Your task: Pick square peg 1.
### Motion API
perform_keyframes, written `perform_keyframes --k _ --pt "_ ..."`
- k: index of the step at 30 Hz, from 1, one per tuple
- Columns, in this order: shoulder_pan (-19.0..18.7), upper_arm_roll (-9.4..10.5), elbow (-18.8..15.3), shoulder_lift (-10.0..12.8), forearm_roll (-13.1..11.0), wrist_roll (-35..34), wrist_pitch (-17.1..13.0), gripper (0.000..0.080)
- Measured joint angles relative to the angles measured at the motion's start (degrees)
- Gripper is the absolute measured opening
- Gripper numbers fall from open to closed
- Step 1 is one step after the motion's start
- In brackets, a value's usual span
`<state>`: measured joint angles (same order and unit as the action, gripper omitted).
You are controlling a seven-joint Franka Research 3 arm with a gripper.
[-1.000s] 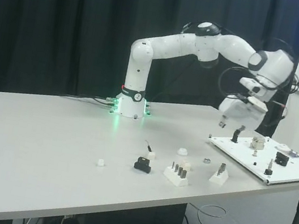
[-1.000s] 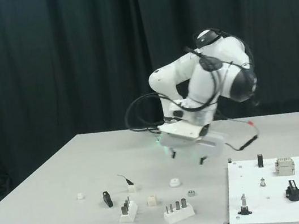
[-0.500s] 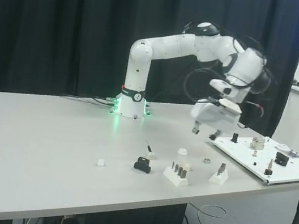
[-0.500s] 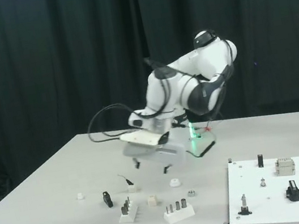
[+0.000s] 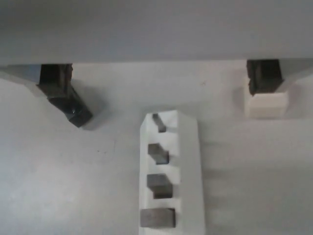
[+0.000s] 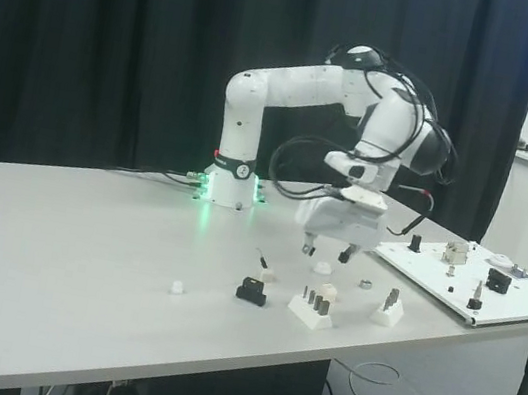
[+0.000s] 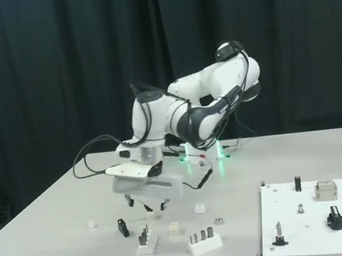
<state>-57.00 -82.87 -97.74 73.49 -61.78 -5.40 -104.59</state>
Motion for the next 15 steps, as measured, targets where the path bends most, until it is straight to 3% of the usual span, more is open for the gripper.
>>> perform_keyframes --k 7,15 --pt "2.41 1.66 0.00 0.08 -3.32 2.69 0.53 0.0800" --pt "3.88 3.17 0.00 0.46 -5.44 5.18 0.98 0.0800"
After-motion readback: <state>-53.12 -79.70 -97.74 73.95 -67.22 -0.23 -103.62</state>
